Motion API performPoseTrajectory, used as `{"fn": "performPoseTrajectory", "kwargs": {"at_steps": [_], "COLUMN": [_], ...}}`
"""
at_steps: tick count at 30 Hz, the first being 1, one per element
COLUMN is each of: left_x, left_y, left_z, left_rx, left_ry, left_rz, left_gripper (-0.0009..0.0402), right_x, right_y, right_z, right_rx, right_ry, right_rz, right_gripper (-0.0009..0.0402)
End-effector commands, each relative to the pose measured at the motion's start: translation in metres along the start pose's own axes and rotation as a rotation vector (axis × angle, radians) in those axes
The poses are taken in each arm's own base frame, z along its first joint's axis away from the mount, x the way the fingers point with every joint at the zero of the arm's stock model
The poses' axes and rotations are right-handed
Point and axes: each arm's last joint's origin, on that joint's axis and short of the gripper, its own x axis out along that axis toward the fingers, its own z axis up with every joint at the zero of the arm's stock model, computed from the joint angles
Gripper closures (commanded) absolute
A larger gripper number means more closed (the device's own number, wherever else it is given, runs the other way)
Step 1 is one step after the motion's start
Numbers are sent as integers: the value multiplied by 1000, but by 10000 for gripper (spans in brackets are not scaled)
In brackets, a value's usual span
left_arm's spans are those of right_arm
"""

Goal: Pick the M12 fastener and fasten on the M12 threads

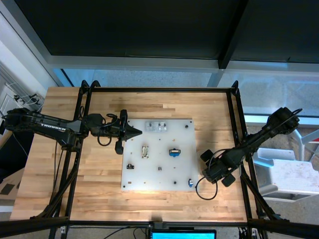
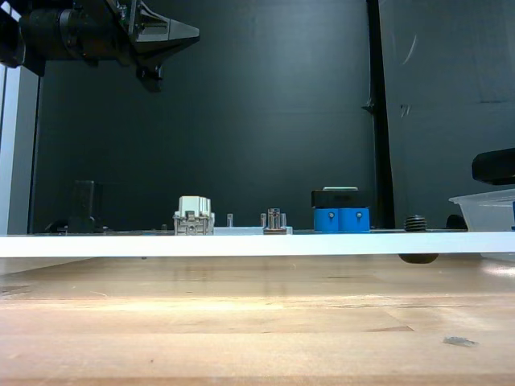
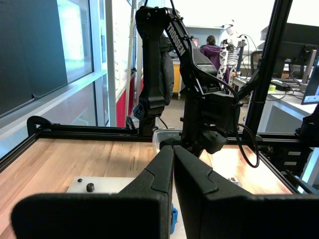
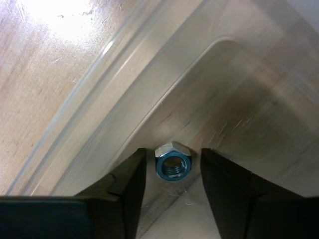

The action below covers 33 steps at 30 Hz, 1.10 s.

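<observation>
R-gripper [image 4: 172, 152] astride shiny hex nut [image 4: 173, 166]; L-gripper [image 1: 138, 132] aloft

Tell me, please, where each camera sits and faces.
High: above near edge, looking down; white rectangular board, left gripper over its left edge, right gripper beside its right edge.
Low: table-top height, looking level; short black ribbed stud, left gripper aloft.
Left wrist: along shut left gripper toward right arm.
Right wrist: down past open fingers at small silver hex nut in clear plastic tray.
Shared: board, in high and low.
</observation>
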Motion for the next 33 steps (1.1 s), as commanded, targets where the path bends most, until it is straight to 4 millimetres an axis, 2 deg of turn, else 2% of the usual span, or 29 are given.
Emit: {"fn": "performPoseTrajectory", "kwargs": {"at_steps": [1,9,16,25,33], "left_x": [0,0,0,0,0], "left_y": [0,0,0,0,0], "left_z": [0,0,0,0,0], "left_rx": [0,0,0,0,0], "left_ry": [-1,-1,-1,-1,-1], "left_rz": [0,0,0,0,0], "left_gripper": [393,393,393,393,393], "right_x": [0,0,-3,-41,-82], "right_y": [0,0,1,-1,-5], "right_z": [0,0,1,11,28], "right_rx": [0,-1,-2,-82,-347], "right_ry": [4,3,6,6,-10], "right_rz": [3,6,6,1,-7], "right_gripper": [293,355,381,381,381]}}
